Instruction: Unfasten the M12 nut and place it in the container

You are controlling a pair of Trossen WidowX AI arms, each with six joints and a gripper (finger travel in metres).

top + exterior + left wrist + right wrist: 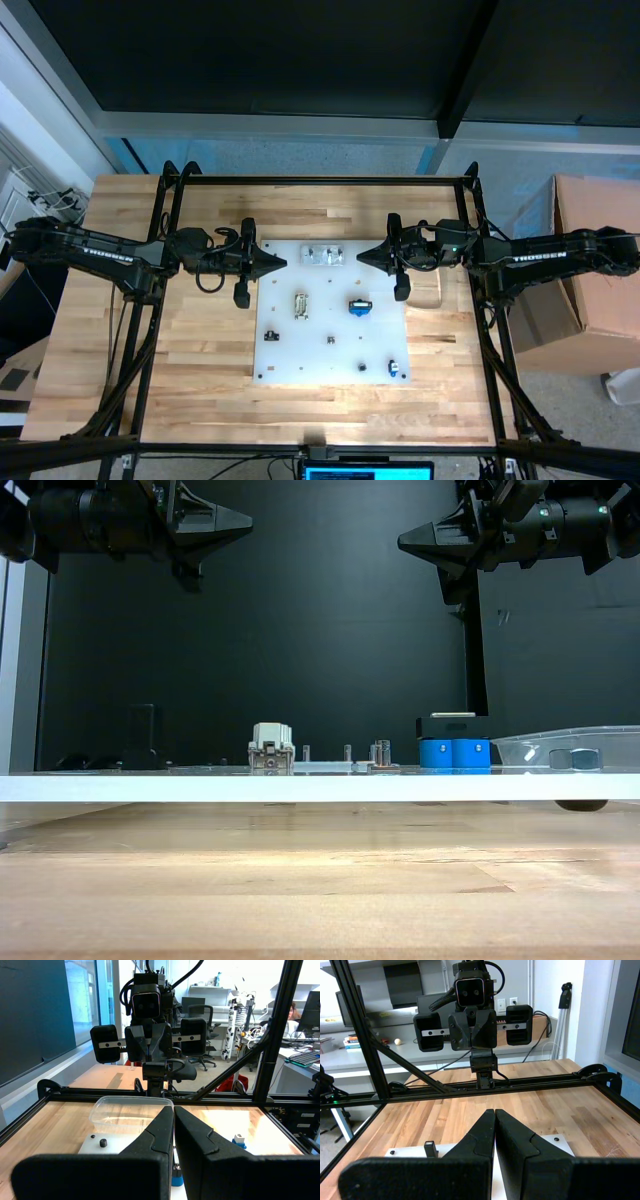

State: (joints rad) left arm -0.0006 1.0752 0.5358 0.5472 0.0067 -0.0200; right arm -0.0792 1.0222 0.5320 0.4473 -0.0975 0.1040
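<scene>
Ribs of the black stud are hiding under the small silver M12 nut (573, 758), outside the clear plastic tray (610, 736). Black left gripper (280, 262) and right gripper (362, 255) are hovering high, pinched together, empty.

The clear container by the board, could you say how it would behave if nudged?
The clear container looks thin-walled and empty, so probably light and apt to slide or flex. Its low, wide shape makes tipping unlikely. The left gripper and right gripper hang shut above the white board.
</scene>
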